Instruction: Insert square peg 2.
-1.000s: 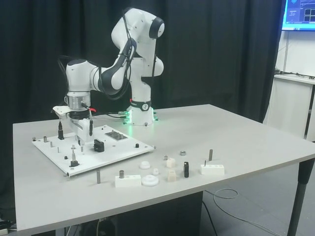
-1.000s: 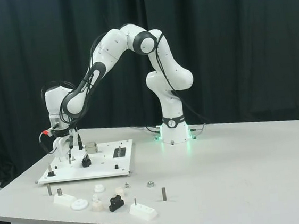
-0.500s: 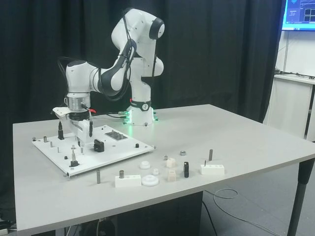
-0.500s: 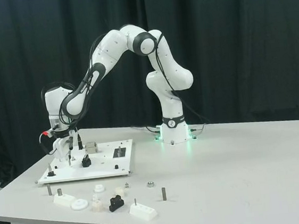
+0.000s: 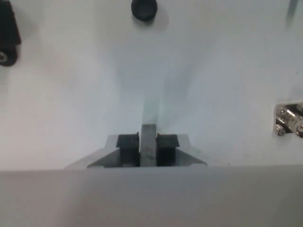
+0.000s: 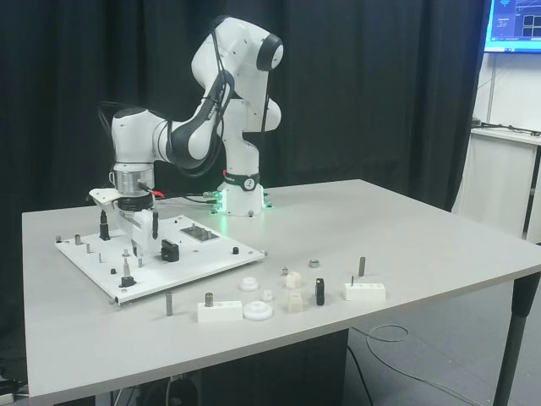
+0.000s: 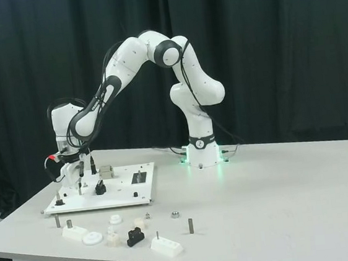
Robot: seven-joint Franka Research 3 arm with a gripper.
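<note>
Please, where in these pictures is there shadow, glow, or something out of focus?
Wrist view: the gripper holds the peg, and a soft shadow spreads over the white board ahead of it; the near grey edge is out of focus. First room view: green glow at the arm's base, bright screen top right. Second room view: even light on the table, black curtain behind.

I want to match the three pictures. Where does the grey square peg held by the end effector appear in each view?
Wrist view: the square peg stands upright between the black fingers, low in the middle.
First room view: the peg hangs below the end effector, over the white board.
Second room view: the peg is at far left, above the same board.
Shared landmark: the white board.
</note>
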